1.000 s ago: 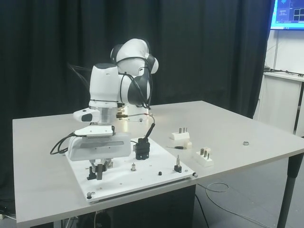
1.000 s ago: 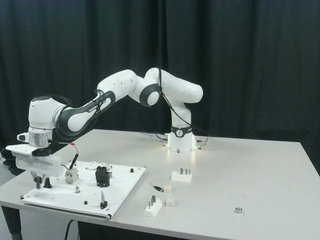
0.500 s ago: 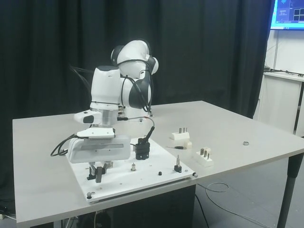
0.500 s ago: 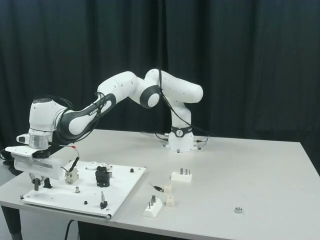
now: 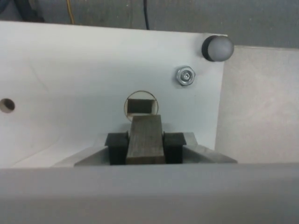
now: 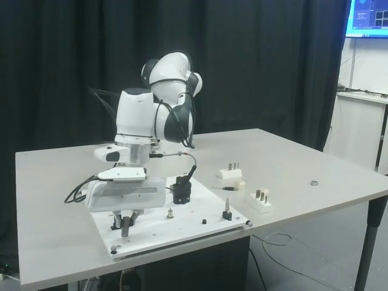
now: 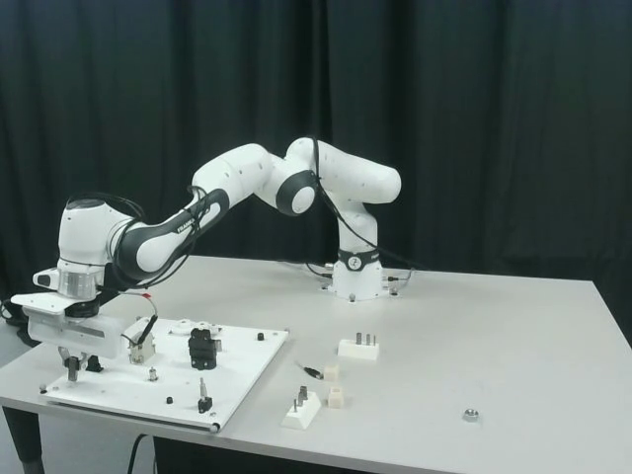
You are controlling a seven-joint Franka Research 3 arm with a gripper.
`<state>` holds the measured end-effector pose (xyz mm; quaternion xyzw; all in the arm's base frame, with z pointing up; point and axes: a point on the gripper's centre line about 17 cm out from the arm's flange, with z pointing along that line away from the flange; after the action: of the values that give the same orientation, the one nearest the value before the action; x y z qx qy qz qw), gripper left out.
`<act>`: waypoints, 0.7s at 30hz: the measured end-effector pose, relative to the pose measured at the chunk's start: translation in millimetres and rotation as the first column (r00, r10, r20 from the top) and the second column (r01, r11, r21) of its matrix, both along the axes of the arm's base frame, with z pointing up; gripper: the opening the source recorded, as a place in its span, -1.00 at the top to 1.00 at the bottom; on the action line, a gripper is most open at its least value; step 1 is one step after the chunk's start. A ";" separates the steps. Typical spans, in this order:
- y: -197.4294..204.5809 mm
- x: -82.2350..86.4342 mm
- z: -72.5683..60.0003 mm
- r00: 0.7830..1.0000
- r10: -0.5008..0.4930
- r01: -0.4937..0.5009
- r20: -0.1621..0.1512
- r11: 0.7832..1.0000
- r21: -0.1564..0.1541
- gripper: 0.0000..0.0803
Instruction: Insert square peg 4.
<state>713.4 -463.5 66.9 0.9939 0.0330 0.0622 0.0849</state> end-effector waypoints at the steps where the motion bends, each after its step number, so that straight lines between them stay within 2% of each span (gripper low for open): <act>1: 0.0 0.0 -0.3 1.000 0.000 0.000 0.000 1.000 0.000 0.62; 21: -1.5 8.2 1.0 1.000 0.008 -0.007 0.023 1.000 -0.019 0.62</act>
<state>721.6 -465.0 67.8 0.9921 0.0364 0.0739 0.0946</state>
